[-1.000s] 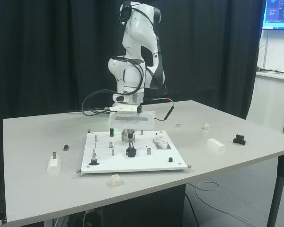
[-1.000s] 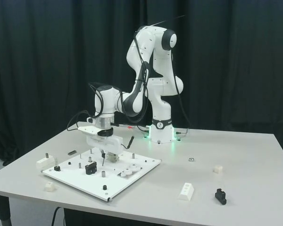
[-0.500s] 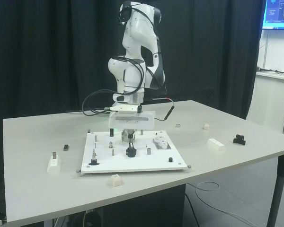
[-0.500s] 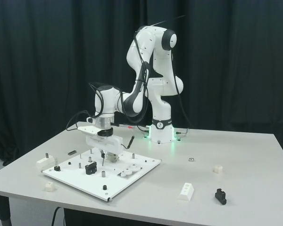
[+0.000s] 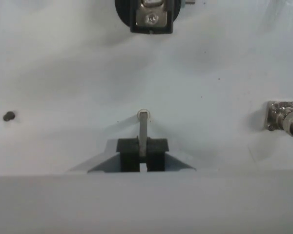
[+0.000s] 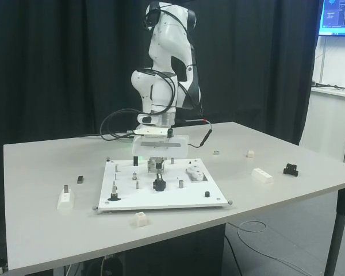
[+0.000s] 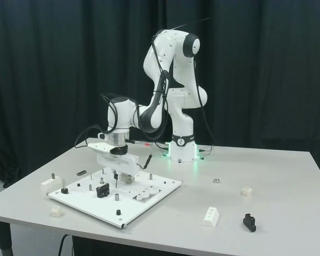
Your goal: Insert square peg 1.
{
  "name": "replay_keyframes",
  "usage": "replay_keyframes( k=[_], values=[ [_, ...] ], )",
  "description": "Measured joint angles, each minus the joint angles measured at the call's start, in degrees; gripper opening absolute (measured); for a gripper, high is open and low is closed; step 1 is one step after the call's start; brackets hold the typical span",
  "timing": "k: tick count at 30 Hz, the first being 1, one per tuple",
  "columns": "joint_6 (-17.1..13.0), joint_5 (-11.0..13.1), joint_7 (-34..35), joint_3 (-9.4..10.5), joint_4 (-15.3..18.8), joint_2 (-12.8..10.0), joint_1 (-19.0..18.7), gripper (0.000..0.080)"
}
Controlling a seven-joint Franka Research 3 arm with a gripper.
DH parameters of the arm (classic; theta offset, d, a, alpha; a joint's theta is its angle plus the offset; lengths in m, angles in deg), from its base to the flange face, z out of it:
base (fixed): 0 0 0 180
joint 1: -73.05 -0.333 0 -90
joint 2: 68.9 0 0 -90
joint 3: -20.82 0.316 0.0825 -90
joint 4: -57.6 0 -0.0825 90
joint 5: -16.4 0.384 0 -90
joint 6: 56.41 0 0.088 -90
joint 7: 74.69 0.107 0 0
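Gripping a thin grey peg (image 5: pixel 143 132), the pincer (image 5: pixel 142 155) stands over the white board (image 5: pixel 78 87)

A: In the wrist view, what can I not make out?

B: I see the gripper (image 5: pixel 142 155) only as black fingertips; a pale blurred band covers everything nearer the camera. The black fixture (image 5: pixel 151 15) and the metal fitting (image 5: pixel 284 117) are cut by picture edges.

A: And the room views?

B: The small parts on the white board (image 6: pixel 161 198) are too small for me to identify.
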Motion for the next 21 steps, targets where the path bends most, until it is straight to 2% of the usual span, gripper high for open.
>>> replay_keyframes(
  k=[11, 21],
  values=[
    [0.12, 0.0, -0.05, 0.0, 0.02, 0.02, 0.0, 0.0025],
    [0.39, 0.0, -4.03, -0.12, 0.06, 0.12, 0.02, 0.0025]
  ],
)
